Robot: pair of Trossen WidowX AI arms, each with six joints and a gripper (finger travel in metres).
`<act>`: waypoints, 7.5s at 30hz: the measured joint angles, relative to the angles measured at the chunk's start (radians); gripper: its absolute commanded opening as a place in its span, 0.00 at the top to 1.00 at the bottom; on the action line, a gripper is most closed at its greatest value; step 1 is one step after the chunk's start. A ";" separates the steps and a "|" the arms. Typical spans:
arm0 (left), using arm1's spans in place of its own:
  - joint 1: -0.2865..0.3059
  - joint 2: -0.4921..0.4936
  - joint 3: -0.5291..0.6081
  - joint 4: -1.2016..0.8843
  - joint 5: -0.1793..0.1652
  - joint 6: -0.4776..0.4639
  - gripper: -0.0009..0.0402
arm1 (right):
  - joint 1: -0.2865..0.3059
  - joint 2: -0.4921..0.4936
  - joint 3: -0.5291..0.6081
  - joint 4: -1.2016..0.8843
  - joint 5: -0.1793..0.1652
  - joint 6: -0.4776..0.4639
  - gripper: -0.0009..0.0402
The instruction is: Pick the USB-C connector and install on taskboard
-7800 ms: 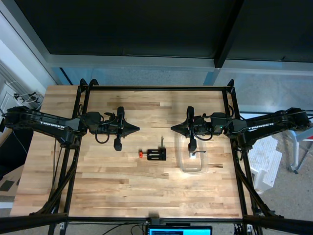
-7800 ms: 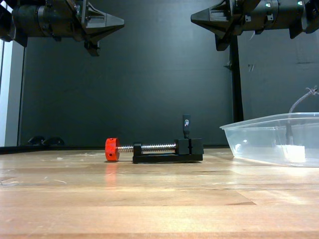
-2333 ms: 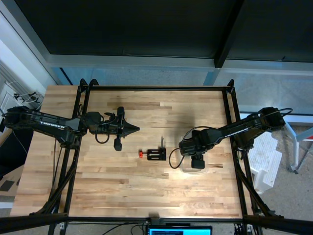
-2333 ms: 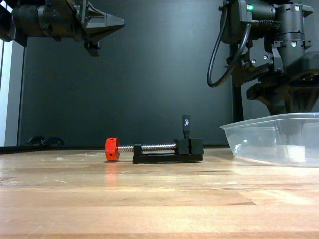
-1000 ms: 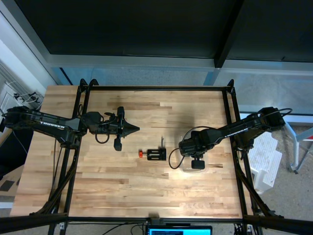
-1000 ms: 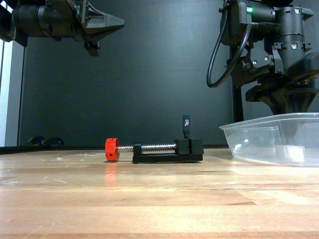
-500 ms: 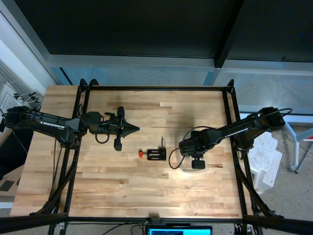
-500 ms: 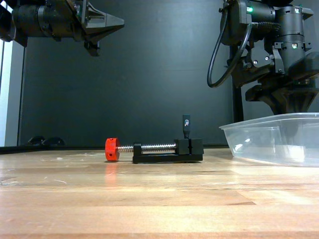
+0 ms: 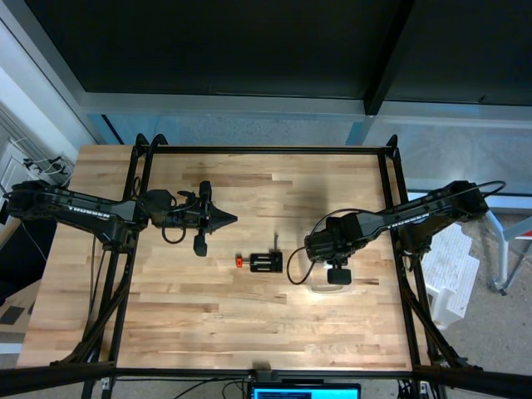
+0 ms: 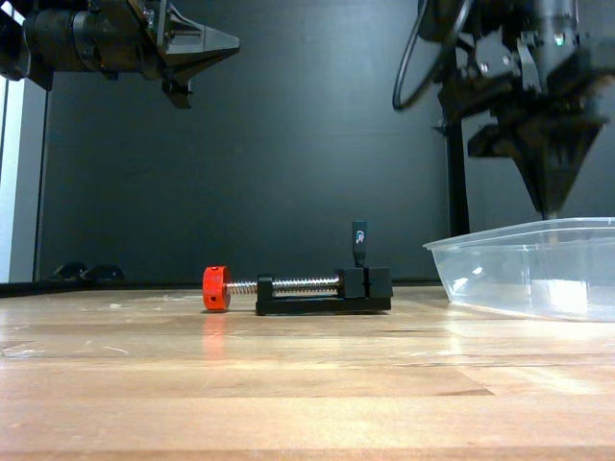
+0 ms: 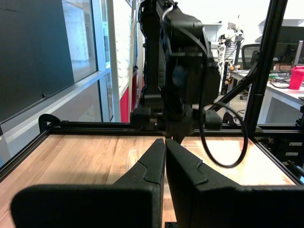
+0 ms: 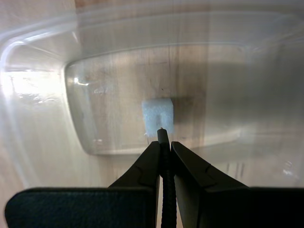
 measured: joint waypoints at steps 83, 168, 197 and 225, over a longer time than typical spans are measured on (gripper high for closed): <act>0.000 0.000 0.000 0.000 0.000 0.000 0.98 | -0.053 0.539 0.834 -0.241 0.018 -0.048 0.98; 0.000 0.000 0.000 0.000 0.000 0.000 0.98 | -0.063 0.594 0.832 -0.220 0.025 -0.037 0.98; 0.000 0.000 0.000 0.000 0.000 0.000 0.98 | -0.063 0.593 0.832 -0.217 0.025 -0.041 0.98; 0.000 0.000 0.000 0.000 0.000 0.000 0.98 | -0.063 0.593 0.831 -0.218 0.019 -0.053 0.98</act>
